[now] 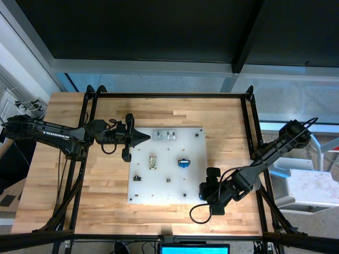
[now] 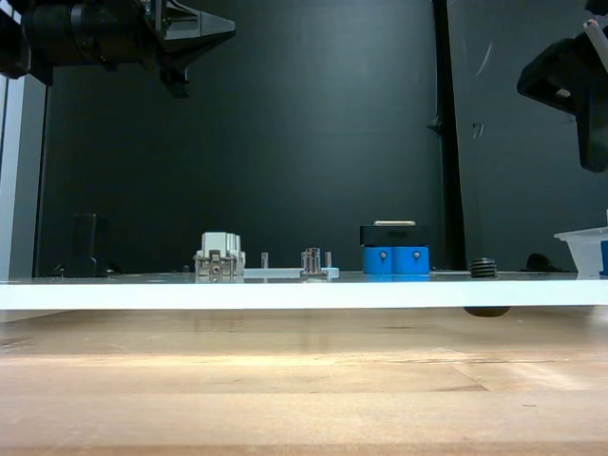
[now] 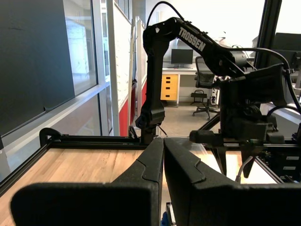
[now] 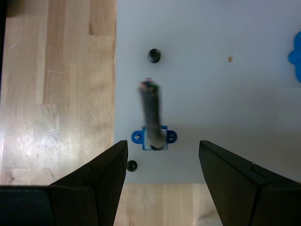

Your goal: Remove the rj45 connector and place it in the container

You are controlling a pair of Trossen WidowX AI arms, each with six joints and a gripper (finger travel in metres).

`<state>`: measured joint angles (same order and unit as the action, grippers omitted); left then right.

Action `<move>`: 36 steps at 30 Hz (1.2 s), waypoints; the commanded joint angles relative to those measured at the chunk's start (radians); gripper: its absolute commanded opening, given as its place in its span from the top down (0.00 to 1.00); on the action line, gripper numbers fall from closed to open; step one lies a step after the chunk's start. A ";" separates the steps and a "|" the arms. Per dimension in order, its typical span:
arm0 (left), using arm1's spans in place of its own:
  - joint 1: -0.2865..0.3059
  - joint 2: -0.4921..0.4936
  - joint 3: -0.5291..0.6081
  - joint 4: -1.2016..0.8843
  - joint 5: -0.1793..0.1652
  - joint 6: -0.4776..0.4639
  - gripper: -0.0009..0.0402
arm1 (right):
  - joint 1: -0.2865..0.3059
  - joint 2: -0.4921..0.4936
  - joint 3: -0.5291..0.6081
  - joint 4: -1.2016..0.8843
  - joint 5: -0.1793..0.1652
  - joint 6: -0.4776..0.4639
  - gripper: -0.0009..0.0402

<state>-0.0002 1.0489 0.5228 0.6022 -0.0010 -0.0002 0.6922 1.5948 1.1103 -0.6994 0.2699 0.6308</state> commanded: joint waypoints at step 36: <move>0.000 0.000 0.000 0.000 0.000 0.000 0.98 | -0.003 0.032 -0.054 0.102 0.026 -0.010 0.62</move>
<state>-0.0002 1.0489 0.5228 0.6025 -0.0006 -0.0006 0.6888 1.6276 1.0561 -0.5964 0.2958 0.6220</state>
